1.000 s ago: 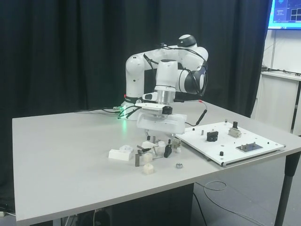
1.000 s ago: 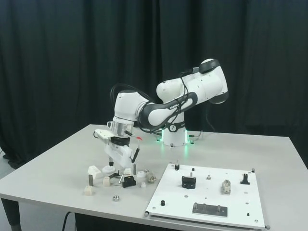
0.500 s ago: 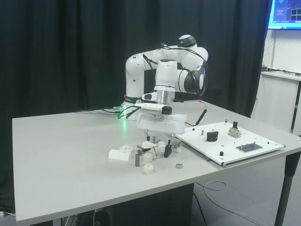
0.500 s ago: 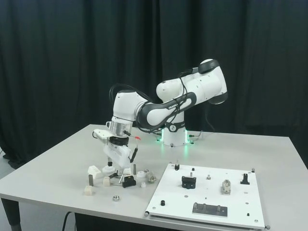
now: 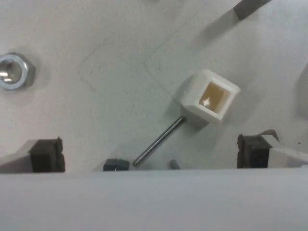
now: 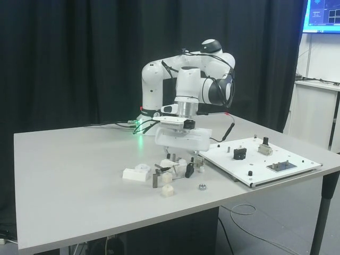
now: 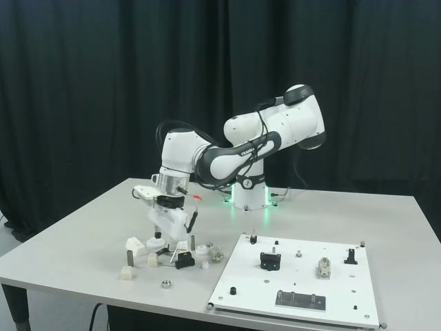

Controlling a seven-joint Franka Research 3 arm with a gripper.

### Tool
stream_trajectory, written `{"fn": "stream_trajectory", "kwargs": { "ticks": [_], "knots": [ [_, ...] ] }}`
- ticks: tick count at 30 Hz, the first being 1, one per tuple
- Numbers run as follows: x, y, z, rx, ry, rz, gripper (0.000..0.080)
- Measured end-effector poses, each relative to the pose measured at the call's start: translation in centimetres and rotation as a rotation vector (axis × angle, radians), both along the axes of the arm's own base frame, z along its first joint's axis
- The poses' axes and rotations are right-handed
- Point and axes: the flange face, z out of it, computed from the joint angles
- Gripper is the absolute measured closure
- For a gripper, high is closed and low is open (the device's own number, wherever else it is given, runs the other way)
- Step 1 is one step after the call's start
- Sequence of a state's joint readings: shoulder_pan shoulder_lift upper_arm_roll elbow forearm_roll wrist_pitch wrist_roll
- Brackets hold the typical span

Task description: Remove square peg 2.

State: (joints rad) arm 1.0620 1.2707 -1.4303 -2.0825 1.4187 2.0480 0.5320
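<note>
Two fingertips (image 5: 46,155) of the gripper (image 5: 150,153) are standing apart, empty, above a white hollow cube (image 5: 210,98), probably square peg 2, lying on the table (image 6: 69,164) off the board (image 6: 276,156). Any retreat should be going straight up, clearing the rod (image 5: 159,141).

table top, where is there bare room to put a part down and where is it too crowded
Bare table lies on the far side of the white block from the board, and between the white board and the arm's base. It is crowded under the gripper, where loose parts, a cube, a thin rod and a nut cluster.
</note>
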Motion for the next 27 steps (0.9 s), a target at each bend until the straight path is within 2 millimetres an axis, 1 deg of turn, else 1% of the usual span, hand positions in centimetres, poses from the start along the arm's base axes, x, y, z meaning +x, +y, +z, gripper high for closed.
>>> {"fn": "stream_trajectory", "kwargs": {
  "ticks": [14, 22, 27],
  "knots": [
    [-0.1, 1.4, 0.2, 0.05, 0.031, 0.026, 0.0003],
    [-0.7, 3.0, 0.8, 0.081, 0.071, 0.051, 0.0003],
    [-1.4, 4.5, 1.2, 0.103, 0.107, 0.072, 0.0003]
  ]
}}
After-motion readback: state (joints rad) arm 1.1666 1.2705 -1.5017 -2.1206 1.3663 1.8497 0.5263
